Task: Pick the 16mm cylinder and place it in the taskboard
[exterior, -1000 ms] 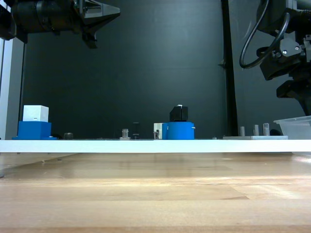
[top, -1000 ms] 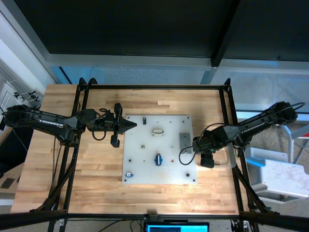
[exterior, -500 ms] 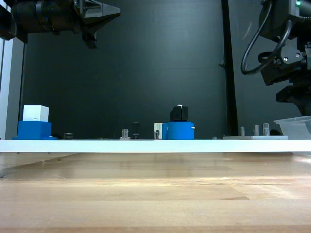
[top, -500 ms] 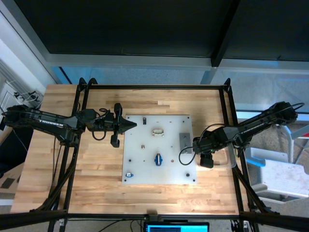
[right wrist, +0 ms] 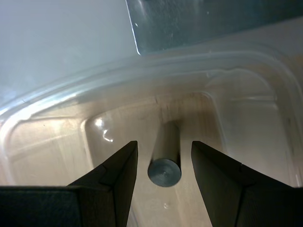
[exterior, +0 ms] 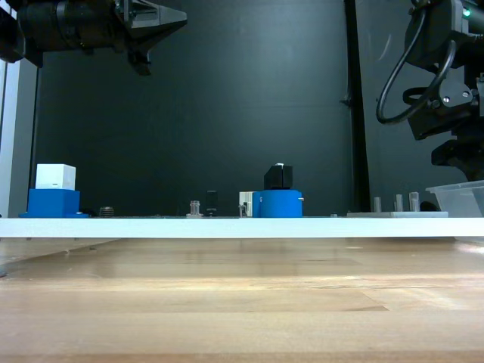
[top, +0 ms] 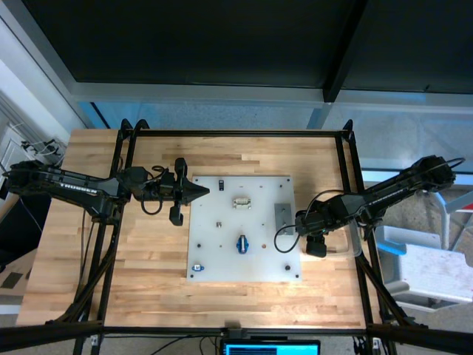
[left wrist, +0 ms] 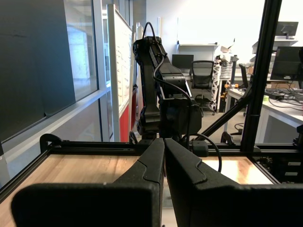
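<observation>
The 16mm cylinder (right wrist: 165,161), a short grey metal peg, lies on its side in the clear plastic tray (right wrist: 57,118). My right gripper (right wrist: 164,144) is open, with one finger on each side of the peg and a small gap to both. From above, the right gripper (top: 316,247) hangs over the tray (top: 347,248) just off the right edge of the white taskboard (top: 222,255). My left gripper (top: 204,191) is shut on nothing, held high over the board's left edge; its tip (exterior: 178,15) shows in the low view.
The taskboard carries a blue fitting (top: 242,243), a beige connector (top: 241,202) and a grey block (top: 283,214) with upright pegs (exterior: 397,203). A blue and white block (exterior: 54,193) stands at the board's left. A black frame surrounds the wooden table.
The right arm has shifted slightly over the tray, its gripper drifting right in the low view. The left arm has not moved.
</observation>
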